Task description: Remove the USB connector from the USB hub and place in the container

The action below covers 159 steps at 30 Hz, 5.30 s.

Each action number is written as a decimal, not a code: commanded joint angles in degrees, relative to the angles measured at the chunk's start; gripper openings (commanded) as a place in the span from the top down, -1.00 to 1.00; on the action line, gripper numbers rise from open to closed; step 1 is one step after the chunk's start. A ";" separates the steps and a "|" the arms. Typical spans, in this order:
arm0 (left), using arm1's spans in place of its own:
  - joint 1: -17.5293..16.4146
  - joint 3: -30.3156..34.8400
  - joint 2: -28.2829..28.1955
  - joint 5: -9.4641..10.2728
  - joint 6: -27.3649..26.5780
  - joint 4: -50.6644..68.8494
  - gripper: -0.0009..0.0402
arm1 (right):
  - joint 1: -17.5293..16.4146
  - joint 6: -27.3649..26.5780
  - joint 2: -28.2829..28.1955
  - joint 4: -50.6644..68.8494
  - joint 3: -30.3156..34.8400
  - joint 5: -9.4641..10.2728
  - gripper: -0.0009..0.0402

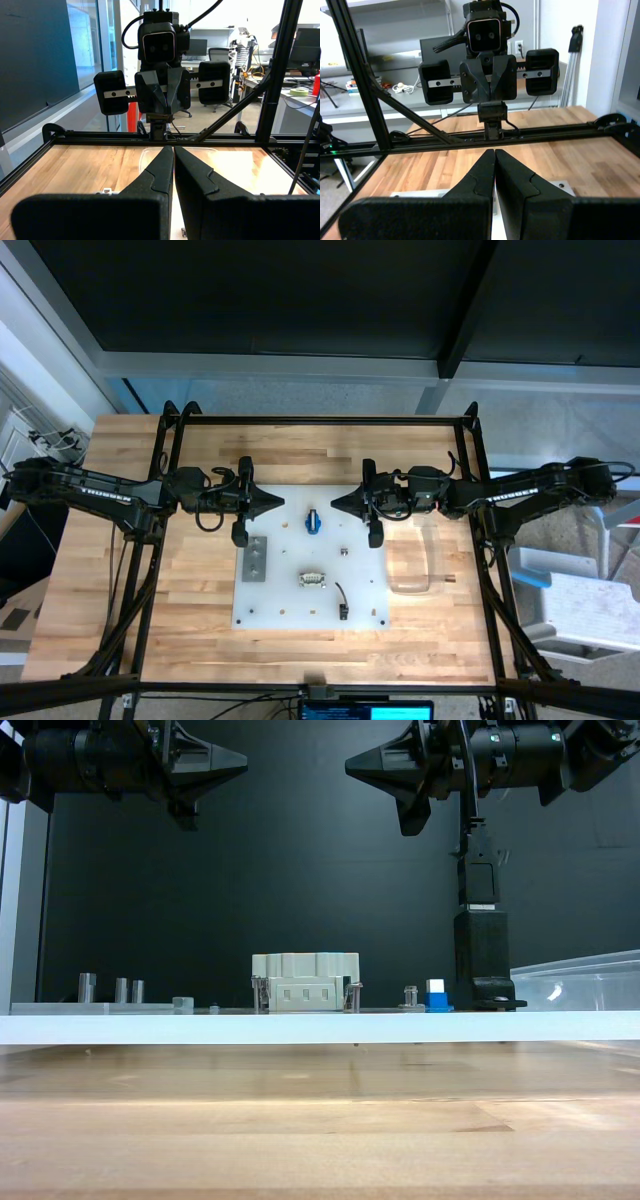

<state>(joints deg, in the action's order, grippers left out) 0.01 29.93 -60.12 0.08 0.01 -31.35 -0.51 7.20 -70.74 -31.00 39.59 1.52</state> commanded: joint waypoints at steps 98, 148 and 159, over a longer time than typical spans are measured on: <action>0.00 0.02 0.00 -0.02 0.00 -0.02 0.95 | -35.65 29.62 -27.21 79.58 45.27 -20.74 0.07; 0.00 0.02 0.00 -0.04 0.00 -0.02 0.95 | -33.11 23.87 -31.91 67.34 38.64 -20.98 0.84; 0.00 0.02 0.00 -0.02 0.00 -0.02 0.95 | -32.92 23.26 -31.91 67.56 39.15 -20.81 0.96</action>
<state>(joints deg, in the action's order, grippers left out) 0.01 29.95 -60.10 0.05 0.01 -31.35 -33.58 30.79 -102.65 36.34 78.32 -18.92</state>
